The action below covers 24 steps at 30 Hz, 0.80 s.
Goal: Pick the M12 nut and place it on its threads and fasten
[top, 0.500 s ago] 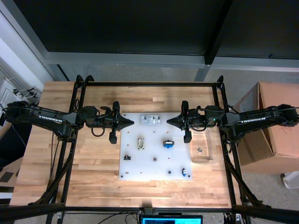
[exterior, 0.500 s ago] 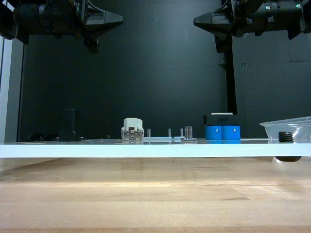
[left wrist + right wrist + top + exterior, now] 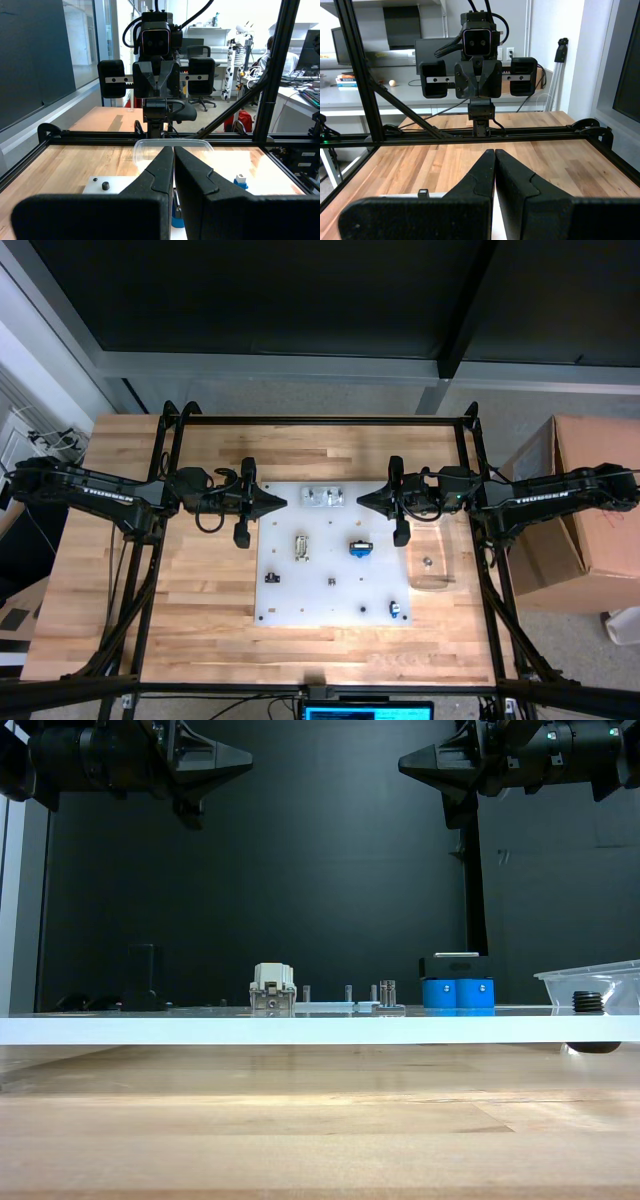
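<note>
Well, my left gripper [image 3: 283, 503] hangs pinched shut over the board [image 3: 300, 600] at ten o'clock, right gripper [image 3: 360, 502] likewise at two. Nut [image 3: 427, 562] lies free in the tray [image 3: 432, 586] at three o'clock; stud [image 3: 589, 1002] bare. Arms [image 3: 100, 495] read TROSSEN.

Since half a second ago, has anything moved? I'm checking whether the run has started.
Nothing visibly changed. Left gripper and right gripper hang shut above the board's far part; the M12 nut lies free in the clear tray, its stud bare.
</note>
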{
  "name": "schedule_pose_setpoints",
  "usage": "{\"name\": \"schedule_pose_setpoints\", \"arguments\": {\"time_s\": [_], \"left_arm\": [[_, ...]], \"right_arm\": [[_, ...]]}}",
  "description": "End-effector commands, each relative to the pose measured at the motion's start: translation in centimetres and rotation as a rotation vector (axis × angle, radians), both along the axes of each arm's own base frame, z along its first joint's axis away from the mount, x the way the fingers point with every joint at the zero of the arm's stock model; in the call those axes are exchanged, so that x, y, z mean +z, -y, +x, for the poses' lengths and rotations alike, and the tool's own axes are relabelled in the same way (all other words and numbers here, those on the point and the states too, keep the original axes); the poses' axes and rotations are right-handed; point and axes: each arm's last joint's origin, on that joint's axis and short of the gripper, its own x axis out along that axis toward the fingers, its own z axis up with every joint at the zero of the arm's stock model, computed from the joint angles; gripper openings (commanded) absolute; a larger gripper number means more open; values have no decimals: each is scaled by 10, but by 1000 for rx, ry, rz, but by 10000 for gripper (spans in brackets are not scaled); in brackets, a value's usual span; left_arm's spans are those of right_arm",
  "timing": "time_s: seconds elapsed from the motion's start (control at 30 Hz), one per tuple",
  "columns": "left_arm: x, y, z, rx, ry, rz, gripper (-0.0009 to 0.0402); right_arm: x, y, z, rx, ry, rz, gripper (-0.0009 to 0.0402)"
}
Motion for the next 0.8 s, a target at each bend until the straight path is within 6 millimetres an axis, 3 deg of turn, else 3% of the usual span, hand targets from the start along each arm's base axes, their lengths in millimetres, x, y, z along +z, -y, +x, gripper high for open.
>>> {"name": "schedule_pose_setpoints", "arguments": {"time_s": [0.03,0.47,0.8], "left_arm": [[0,0,0,0,0,0,0],[0,0,0,0,0,0,0],[0,0,0,0,0,0,0]], "right_arm": [[0,0,0,0,0,1,0],[2,-1,-1,22,-1,39,0],[6,-8,0,43,-246,51,0]]}}
